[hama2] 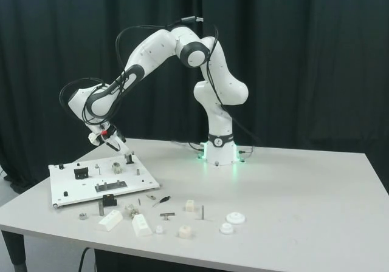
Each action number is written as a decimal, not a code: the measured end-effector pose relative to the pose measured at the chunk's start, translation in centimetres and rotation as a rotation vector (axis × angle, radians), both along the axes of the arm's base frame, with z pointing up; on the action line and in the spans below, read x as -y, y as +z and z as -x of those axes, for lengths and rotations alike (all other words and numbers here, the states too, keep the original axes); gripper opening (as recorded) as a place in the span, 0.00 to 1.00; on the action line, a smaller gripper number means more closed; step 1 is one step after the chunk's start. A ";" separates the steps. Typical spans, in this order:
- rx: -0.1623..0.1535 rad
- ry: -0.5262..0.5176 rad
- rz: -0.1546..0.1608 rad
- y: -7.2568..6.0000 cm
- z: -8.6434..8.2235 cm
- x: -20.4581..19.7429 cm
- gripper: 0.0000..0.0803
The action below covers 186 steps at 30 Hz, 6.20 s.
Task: Place square peg 3.
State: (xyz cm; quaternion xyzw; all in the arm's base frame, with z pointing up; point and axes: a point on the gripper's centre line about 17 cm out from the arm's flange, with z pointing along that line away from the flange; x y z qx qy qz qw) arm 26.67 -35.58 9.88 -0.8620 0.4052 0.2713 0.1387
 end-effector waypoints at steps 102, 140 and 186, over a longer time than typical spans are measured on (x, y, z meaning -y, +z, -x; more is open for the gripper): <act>0.143 0.122 0.040 2.7 -21.0 -15.3 0.09; 0.126 0.308 0.040 -3.9 -25.9 -26.5 0.09; 0.102 0.344 0.140 -6.1 -27.0 -28.4 0.75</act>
